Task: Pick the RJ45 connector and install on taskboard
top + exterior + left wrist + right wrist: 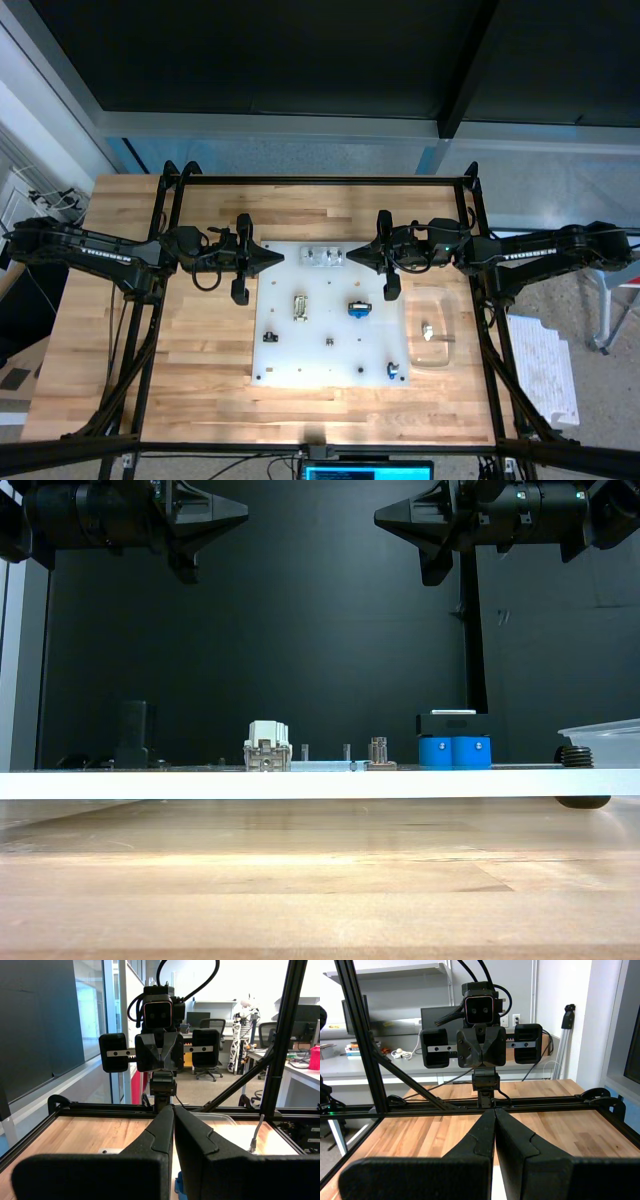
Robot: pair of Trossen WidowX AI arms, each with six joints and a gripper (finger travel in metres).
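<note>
Both arms hang parked high over the white board (pixel 300 360), tips facing each other. My left gripper (pixel 283 258) is shut and empty, its fingers (pixel 165 1132) pressed together. My right gripper (pixel 347 255) is likewise shut on nothing, fingers (pixel 487 1135) meeting. The small blue jack (pixel 393 371) at the board's near right corner carries a pale grey piece on top. In the left wrist view, a thin grey cable (pixel 257 1132) rises from a pale plug at that corner, so the connector appears seated there. The white block (pixel 428 331) in the clear tray (pixel 447 300) has no cable.
Other fittings stand on the board: a blue block (pixel 358 308), a beige socket (pixel 299 308) and a clear part (pixel 322 256) at the far edge. Black frame struts (pixel 160 300) run along both table sides. A screen (pixel 368 470) sits at the near edge.
</note>
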